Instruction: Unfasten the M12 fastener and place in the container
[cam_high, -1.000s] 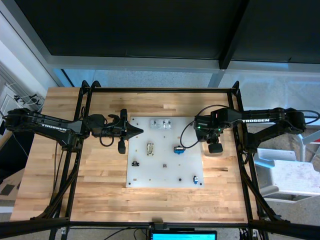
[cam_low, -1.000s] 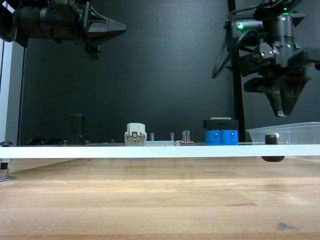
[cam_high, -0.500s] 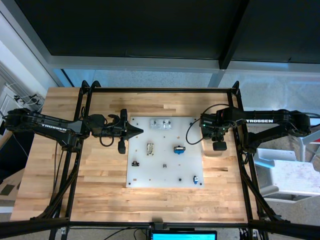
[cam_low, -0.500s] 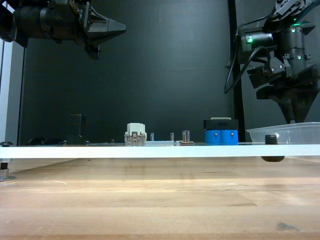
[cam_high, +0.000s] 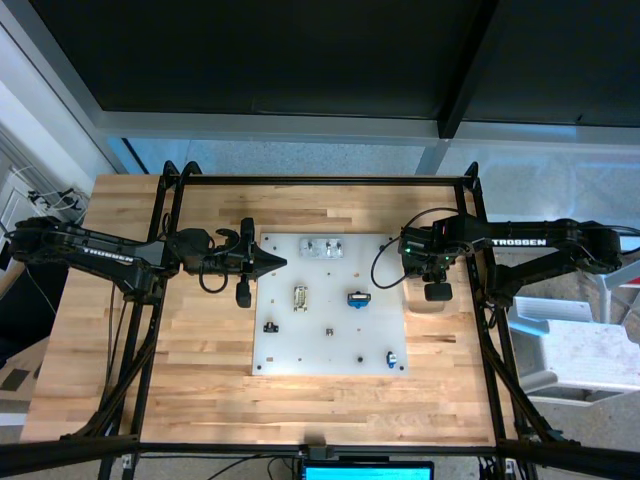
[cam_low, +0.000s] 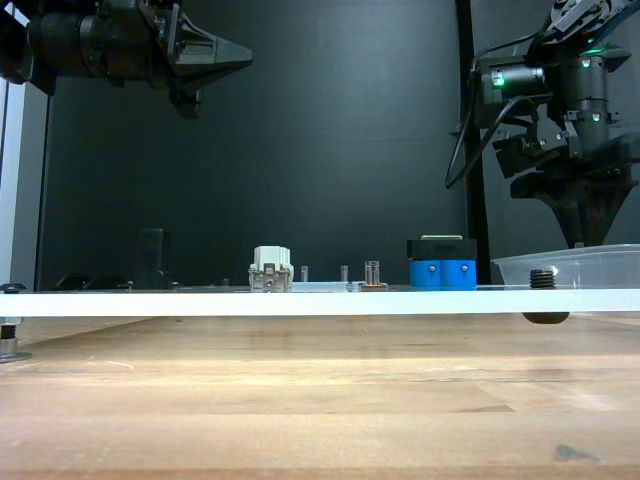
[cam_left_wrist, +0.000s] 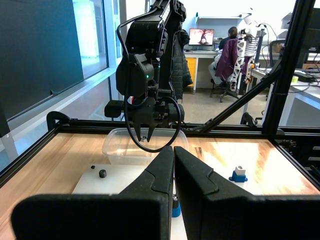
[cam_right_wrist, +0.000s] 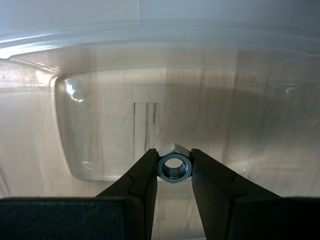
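M12 nut (cam_right_wrist: 174, 168) is pinched btwn right end effector (cam_low: 579, 236) tips, bore facing down at the container (cam_right_wrist: 90, 125) floor directly below, so a drop looks next. Stud (cam_low: 543, 278) on white board (cam_high: 300, 350) is bare. Left end effector (cam_high: 270, 263) is farther off, fingers together, holding nothing, above table (cam_high: 200, 400).

From above, M12 fastener (cam_right_wrist: 174, 167) lost under right hand (cam_high: 436, 292) over container (cam_high: 424, 307) — arm behind left hand (cam_low: 247, 52) off low view's edge
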